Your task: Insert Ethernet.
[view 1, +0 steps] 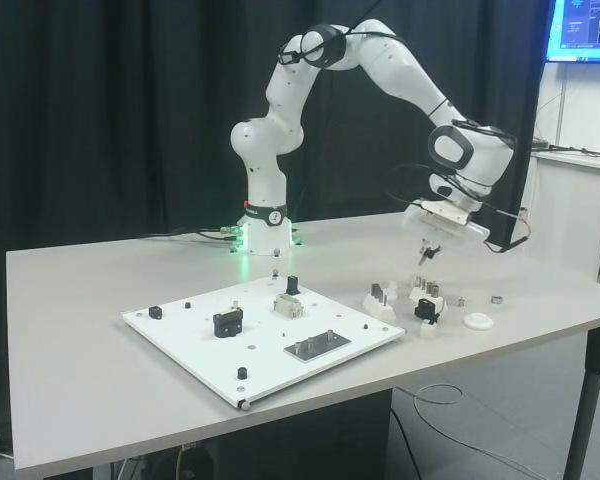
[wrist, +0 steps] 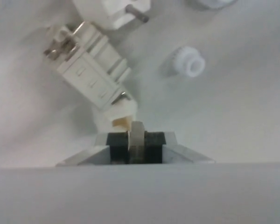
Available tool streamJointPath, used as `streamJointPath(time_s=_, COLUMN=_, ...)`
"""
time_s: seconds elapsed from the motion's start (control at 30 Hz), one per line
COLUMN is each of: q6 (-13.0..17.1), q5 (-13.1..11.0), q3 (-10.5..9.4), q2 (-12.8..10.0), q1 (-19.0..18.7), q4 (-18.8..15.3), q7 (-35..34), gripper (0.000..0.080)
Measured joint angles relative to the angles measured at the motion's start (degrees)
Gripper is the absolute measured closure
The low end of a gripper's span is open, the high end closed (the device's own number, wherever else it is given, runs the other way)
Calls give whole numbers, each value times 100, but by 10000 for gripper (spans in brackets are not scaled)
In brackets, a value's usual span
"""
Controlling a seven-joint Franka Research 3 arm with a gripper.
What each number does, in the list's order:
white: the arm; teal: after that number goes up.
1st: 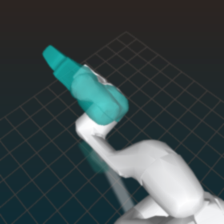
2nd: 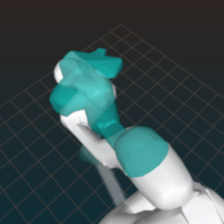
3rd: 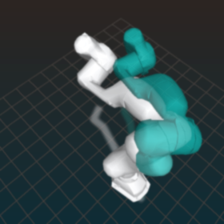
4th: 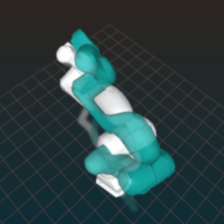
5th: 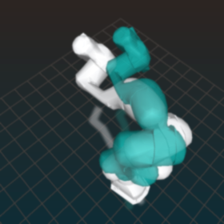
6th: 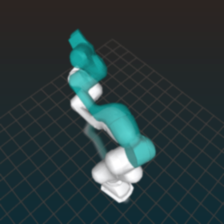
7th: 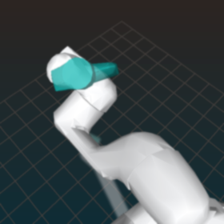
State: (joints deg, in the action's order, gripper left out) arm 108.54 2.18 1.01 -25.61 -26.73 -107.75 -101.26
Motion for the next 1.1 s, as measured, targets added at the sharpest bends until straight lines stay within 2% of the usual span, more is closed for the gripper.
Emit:
streamJointPath(time_s=0.67, q6=-775, q5=939, q3=17, q2=143, q1=217, q4=-42, q7=532, gripper=736)
streamJointPath(time_s=0.9, q6=-877, q5=1277, q3=-25, q2=201, q1=397, q4=-170, q7=660, gripper=737)
streamJointPath(time_s=1.1, q6=-878, q5=1616, q3=-206, q2=307, q1=703, q4=-385, q7=765, gripper=737)
